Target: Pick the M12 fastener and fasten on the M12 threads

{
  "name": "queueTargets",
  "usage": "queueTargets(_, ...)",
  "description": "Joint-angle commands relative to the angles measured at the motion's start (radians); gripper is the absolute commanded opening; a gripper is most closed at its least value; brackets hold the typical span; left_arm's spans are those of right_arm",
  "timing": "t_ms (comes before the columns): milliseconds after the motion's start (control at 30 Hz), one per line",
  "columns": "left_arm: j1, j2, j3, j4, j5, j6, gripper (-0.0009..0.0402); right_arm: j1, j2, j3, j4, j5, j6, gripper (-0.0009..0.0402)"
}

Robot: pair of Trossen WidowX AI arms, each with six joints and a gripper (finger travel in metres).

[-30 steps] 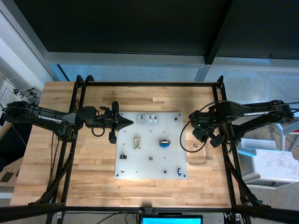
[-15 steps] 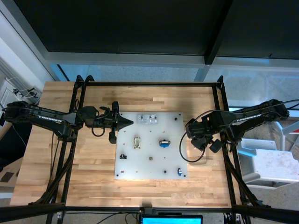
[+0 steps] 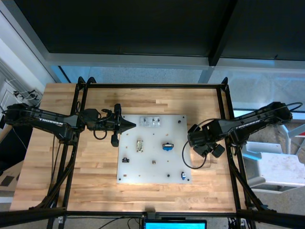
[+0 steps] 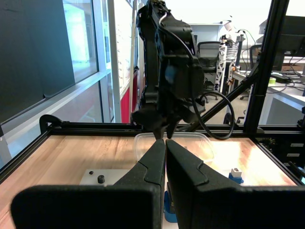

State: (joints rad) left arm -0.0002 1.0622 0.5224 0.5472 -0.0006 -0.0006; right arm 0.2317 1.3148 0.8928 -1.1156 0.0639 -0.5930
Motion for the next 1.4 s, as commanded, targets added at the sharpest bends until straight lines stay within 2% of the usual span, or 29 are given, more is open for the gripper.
queueTargets(33, 0.000, 0.000, 0.000, 0.000, 0.000, 0.000, 0.0000, 0.005, 0.004, -0.021, 0.024, -0.003, 0.008, 0.0191)
queueTargets(400, 0.000, 0.000, 0.000, 0.000, 0.000, 0.000, 0.0000, 0.024, 0.006, -0.092, 0.096, -0.004, 0.008, 0.0193)
queueTargets(867, 0.000, 0.000, 0.000, 0.000, 0.000, 0.000, 0.0000, 0.040, 0.082, -0.128, 0.191, -0.005, 0.008, 0.0193)
queueTargets(1400, 0.000, 0.000, 0.000, 0.000, 0.000, 0.000, 0.0000, 0.057, 0.082, -0.192, 0.271, -0.008, 0.005, 0.0193)
